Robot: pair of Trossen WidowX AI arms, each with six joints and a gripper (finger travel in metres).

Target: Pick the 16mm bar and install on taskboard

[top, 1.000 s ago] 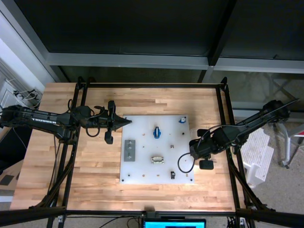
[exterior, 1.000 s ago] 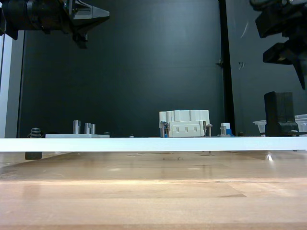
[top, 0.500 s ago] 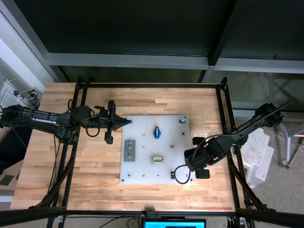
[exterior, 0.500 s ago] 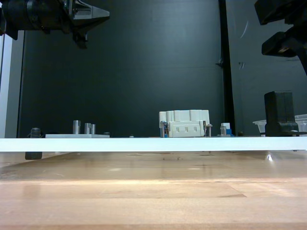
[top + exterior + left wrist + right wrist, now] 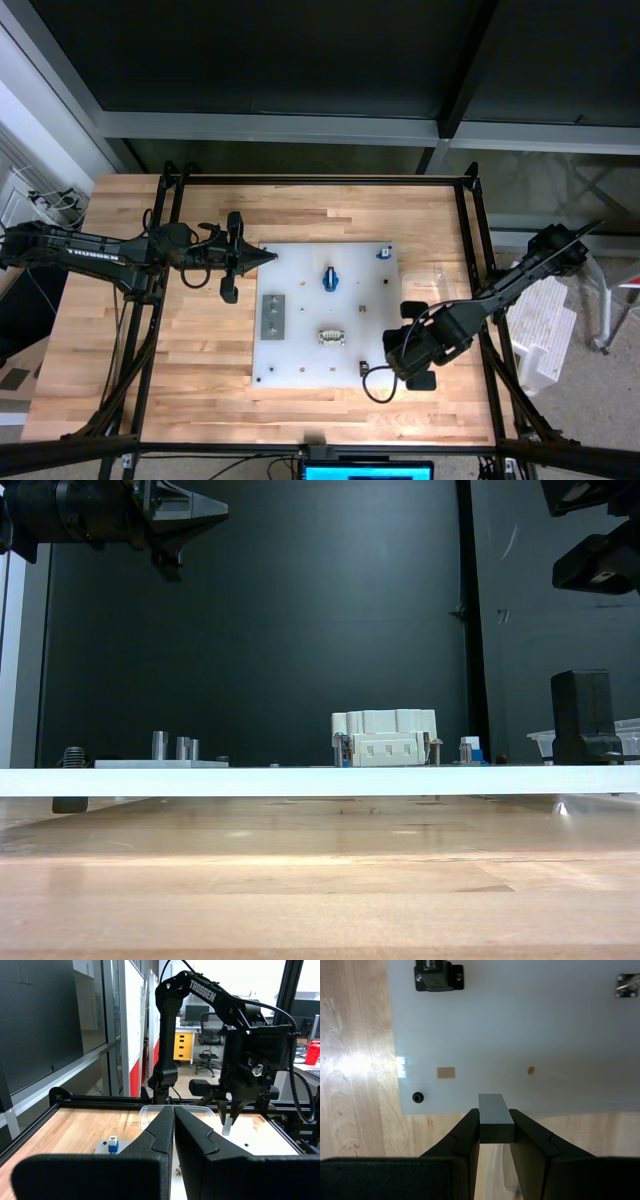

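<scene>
Hanging at the lower right of the high view, the right gripper (image 5: pixel 403 350) is clamping the grey rectangular metal bar (image 5: pixel 495 1109), its long axis pointing down at the white task board's (image 5: pixel 520 1035) near edge. The left gripper (image 5: pixel 262 256), jaws closed on nothing, is hovering left of centre, well apart.

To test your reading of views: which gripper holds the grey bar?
The right gripper, above the taskboard's near right corner, shut on the 16mm bar; the left gripper, above its far left corner, is shut and empty.
</scene>
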